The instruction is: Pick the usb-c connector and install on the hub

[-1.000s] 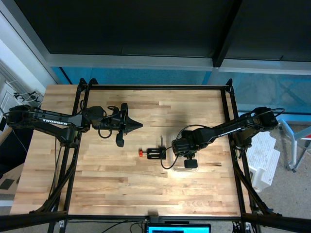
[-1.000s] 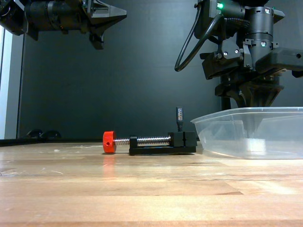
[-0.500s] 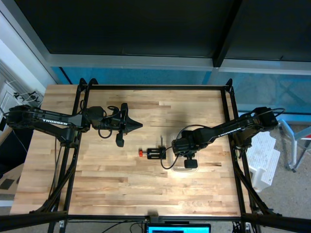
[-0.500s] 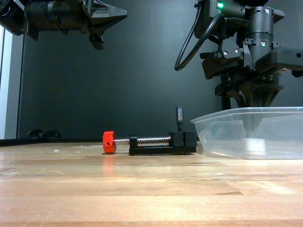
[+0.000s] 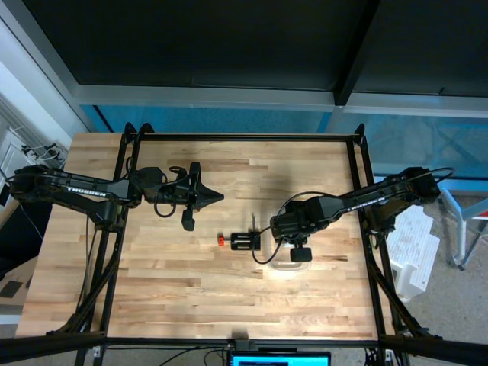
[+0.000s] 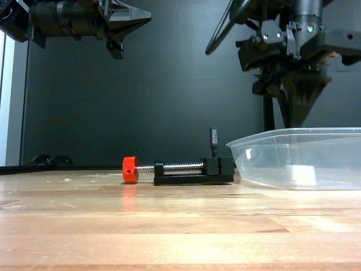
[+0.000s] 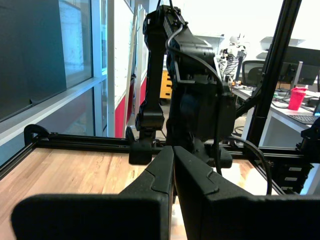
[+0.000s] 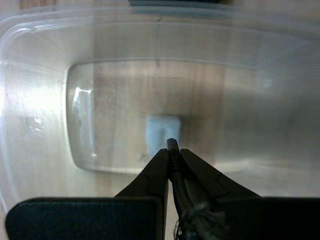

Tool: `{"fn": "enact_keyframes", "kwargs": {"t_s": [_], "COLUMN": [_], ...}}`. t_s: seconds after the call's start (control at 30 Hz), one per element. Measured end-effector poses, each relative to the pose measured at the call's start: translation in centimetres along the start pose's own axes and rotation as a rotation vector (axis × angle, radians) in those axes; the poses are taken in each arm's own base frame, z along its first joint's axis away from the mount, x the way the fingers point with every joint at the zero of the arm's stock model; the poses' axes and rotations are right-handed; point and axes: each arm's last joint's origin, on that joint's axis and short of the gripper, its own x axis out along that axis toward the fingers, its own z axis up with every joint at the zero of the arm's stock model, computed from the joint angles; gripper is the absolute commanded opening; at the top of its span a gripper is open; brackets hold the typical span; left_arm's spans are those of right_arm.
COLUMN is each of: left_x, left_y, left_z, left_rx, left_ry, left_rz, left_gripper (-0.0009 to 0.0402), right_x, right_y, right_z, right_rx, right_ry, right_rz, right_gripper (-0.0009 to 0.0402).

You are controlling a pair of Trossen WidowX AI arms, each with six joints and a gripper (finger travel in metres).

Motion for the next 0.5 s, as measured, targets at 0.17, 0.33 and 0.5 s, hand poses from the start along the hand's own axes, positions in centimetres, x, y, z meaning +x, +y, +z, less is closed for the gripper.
{"fn": "enact_keyframes", "kwargs": {"t_s": [0.17, 0.33, 0.5], "left_x": [0.0, 0.0, 0.0], "left_y": [0.0, 0.0, 0.0], "left_z": [0.0, 0.0, 0.0], "left_rx": [0.000, 0.000, 0.000], "left_ry": [0.001, 0.000, 0.001], "left_rz": [0.000, 0.000, 0.000], "left_gripper": [0.0000, 0.0000, 0.0000], "right_x": [-1.9, -3.5, -3.9], "right_y": [-0.1, -0.2, -0.2], "right_z": [0.5, 0.7, 0.9], "right_rx": [-0.002, 0.002, 0.003], "right_ry": [-0.006, -0.009, -0.013], "right_rz": [0.001, 0.001, 0.001], "right_gripper": [0.0000, 0.0000, 0.0000]}}
